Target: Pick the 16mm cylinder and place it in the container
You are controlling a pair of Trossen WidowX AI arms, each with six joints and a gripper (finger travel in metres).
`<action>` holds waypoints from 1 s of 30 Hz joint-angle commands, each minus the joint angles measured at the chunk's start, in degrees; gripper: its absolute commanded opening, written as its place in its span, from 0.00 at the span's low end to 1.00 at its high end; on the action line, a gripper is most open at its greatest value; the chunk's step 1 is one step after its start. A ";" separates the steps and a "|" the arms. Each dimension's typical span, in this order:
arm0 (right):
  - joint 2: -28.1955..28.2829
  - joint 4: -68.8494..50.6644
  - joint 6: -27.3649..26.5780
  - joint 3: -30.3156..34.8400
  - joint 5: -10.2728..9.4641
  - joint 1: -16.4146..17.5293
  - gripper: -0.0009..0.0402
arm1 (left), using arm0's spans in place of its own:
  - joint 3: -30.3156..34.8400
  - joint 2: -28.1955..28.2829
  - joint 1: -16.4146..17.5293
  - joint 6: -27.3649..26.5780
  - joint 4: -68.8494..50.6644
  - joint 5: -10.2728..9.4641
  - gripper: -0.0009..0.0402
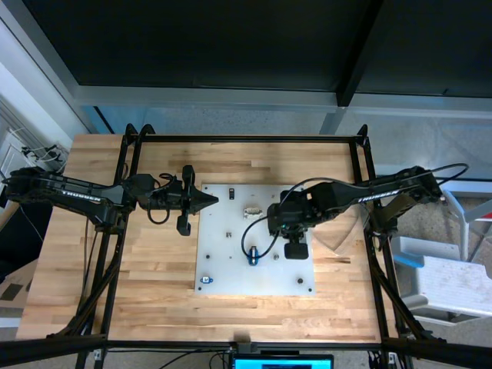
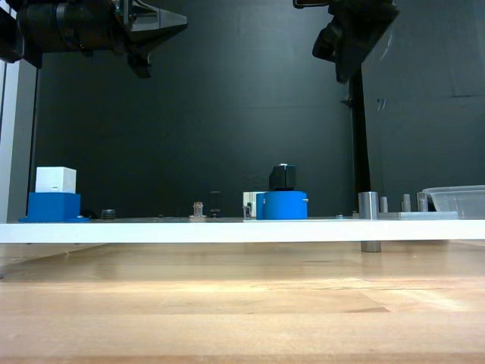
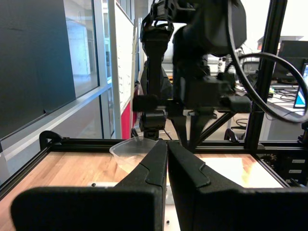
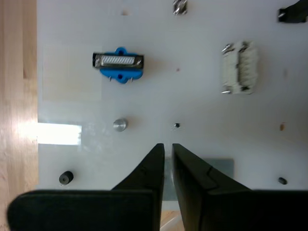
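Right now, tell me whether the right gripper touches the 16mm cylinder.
Apart. The right wrist view shows bare board between the right gripper and the 16mm cylinder. The left gripper hovers over the board's left edge.

We were in a robotics lab: black frame (image 1: 246,139) round a wooden bench (image 1: 154,261), left arm (image 1: 61,191) and right arm (image 1: 384,188) over a white board (image 1: 231,257), glass partitions (image 3: 82,48) beyond.

You read white TROSSEN lettering on left arm (image 1: 77,194), behind left hand (image 1: 214,200) at board (image 1: 231,261) left edge; same word on right arm (image 1: 388,191), behind right hand (image 1: 296,249) over board.
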 commanded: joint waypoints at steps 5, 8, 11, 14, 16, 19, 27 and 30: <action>2.58 -0.04 1.62 -0.07 0.63 1.53 0.25 | 0.00 0.00 0.00 0.00 0.02 0.02 0.02; 3.28 0.35 2.10 -0.07 1.97 2.29 0.31 | 0.00 0.00 0.00 0.00 0.02 0.02 0.02; 4.22 0.39 2.40 -0.09 3.19 3.56 0.37 | 0.00 0.00 0.00 0.00 0.02 0.02 0.02; 5.51 0.44 2.93 -0.09 3.61 4.31 0.42 | 0.00 0.00 0.00 0.00 0.02 0.02 0.02; 6.36 0.61 3.04 -0.09 3.67 4.57 0.45 | 0.00 0.00 0.02 0.02 0.02 0.02 0.02; 7.48 0.81 3.04 -0.13 3.69 4.79 0.48 | 0.00 0.00 0.00 0.02 0.02 0.02 0.02; 9.75 3.17 3.19 -0.52 3.67 5.11 0.50 | 0.00 0.00 0.00 0.00 0.02 0.02 0.02; 10.56 3.54 3.13 -0.66 3.65 5.22 0.50 | 0.00 0.00 0.00 0.00 0.02 0.02 0.02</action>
